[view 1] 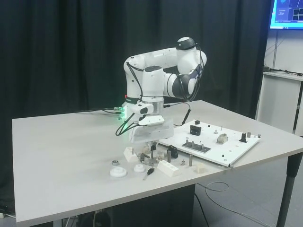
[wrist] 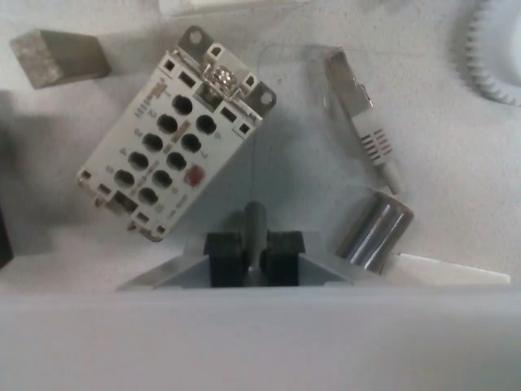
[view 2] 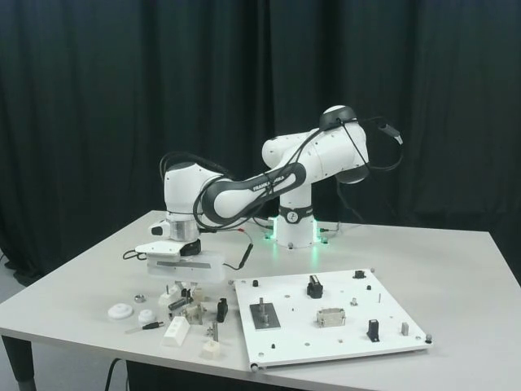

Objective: Place round peg 2.

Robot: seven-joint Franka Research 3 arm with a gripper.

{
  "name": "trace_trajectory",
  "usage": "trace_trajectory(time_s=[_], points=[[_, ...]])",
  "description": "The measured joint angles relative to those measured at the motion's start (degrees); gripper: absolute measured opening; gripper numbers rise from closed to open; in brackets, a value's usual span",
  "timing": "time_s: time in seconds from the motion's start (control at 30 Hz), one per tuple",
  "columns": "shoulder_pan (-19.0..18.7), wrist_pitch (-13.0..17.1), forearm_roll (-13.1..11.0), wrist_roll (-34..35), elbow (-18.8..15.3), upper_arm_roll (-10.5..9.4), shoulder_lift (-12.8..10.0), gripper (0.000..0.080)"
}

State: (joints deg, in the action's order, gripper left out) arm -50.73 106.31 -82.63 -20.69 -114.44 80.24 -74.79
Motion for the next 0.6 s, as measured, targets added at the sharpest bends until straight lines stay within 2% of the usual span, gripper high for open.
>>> trace_trajectory(time_s=[0.6], points=[[0.3,0.3,0.0,0.0,0.3,-0.39,0.0,0.006]])
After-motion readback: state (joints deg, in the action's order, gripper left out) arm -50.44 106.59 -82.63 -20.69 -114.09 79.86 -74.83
